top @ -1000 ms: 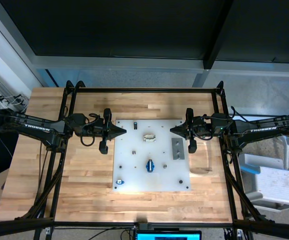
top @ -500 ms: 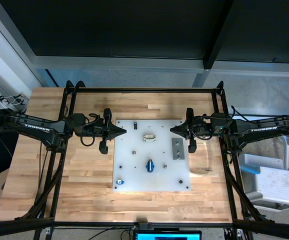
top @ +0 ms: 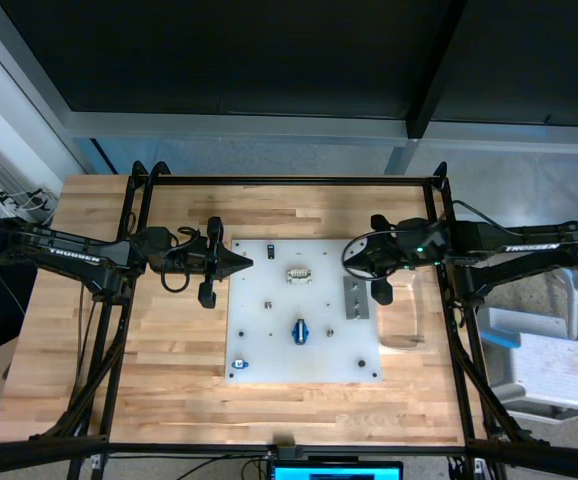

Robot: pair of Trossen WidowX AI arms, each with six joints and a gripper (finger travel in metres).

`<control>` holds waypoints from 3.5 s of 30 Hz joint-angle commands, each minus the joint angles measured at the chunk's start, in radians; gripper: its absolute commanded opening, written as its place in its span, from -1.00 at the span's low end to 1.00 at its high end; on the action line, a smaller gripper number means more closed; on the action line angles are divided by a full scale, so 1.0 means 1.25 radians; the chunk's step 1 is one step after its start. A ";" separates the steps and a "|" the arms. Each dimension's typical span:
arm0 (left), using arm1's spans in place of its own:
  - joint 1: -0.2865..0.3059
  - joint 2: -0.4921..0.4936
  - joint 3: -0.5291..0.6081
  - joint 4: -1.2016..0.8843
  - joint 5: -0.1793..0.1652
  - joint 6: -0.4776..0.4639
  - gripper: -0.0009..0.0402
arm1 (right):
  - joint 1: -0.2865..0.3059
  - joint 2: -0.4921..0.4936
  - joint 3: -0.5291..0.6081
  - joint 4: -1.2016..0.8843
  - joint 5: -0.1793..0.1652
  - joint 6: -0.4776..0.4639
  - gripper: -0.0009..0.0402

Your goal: Pick the 16mm cylinder and place it in the container

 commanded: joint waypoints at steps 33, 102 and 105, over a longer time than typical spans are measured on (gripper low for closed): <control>0.000 0.000 0.000 0.000 0.000 0.000 -0.96 | 0.104 0.471 0.418 -0.538 -0.047 0.062 -0.96; 0.000 0.000 0.000 0.000 0.000 0.000 -0.96 | 0.241 0.663 0.359 -0.352 0.002 0.145 -0.11; 0.000 0.000 0.000 0.000 0.000 0.000 -0.96 | 0.241 0.663 0.358 -0.351 0.002 0.144 -0.11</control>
